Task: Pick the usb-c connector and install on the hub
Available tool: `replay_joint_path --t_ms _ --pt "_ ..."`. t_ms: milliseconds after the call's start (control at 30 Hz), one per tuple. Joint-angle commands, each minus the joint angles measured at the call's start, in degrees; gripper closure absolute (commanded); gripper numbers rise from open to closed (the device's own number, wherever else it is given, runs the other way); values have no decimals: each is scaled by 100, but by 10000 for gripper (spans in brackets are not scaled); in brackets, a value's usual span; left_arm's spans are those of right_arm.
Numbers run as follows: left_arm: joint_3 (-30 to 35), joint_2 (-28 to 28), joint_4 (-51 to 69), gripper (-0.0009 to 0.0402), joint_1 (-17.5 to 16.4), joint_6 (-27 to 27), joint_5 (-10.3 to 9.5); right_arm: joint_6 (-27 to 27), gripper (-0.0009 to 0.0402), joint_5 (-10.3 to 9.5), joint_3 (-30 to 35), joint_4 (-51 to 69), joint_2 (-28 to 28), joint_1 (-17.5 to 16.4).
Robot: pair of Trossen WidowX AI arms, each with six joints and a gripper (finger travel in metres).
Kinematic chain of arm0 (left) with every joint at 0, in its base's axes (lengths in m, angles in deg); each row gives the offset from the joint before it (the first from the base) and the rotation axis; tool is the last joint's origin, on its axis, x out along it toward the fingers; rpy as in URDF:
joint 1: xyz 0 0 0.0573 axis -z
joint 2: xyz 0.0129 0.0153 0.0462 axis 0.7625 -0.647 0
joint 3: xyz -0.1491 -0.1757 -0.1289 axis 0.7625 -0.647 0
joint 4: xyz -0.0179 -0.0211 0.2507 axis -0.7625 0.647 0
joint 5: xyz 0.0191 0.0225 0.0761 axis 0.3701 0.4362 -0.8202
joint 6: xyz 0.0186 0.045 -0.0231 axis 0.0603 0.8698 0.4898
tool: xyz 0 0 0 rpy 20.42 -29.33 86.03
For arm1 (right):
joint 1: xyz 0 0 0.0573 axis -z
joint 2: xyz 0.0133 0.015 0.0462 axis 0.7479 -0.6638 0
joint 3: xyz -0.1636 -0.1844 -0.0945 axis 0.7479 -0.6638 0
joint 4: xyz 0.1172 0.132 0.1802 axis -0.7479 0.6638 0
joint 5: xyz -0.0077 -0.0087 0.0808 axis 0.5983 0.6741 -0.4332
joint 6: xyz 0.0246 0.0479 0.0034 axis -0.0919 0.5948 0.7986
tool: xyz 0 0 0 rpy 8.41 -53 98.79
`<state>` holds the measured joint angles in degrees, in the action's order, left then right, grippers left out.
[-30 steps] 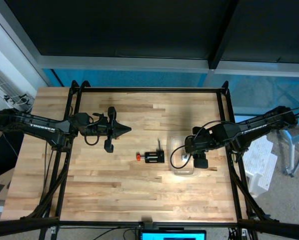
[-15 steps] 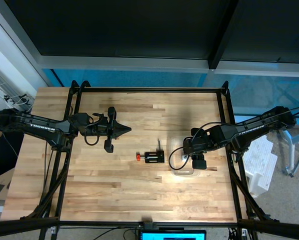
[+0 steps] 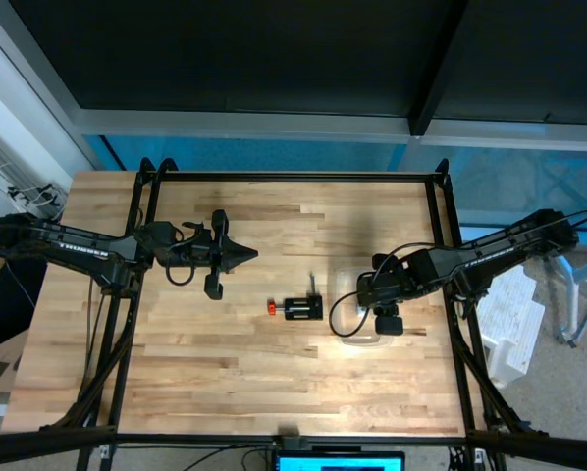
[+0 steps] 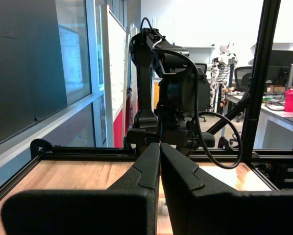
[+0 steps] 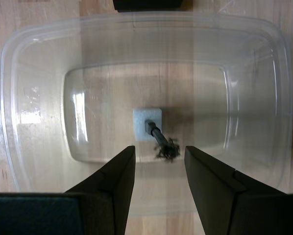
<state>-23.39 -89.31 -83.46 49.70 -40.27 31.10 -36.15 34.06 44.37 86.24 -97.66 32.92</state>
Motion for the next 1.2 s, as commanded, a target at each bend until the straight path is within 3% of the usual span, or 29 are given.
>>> replay_joint_path --t_ms 33,633,1200 --pt "2 0 -2 393 -2 2 0 -2 255 -7 2 -85 -61 -4" --pt "2 0 -4 393 -2 2 0 98 256 -44 2 -452 -435 -52" --pt "2 0 -2 393 -2 2 0 153 255 2 -52 -575 -450 -94"
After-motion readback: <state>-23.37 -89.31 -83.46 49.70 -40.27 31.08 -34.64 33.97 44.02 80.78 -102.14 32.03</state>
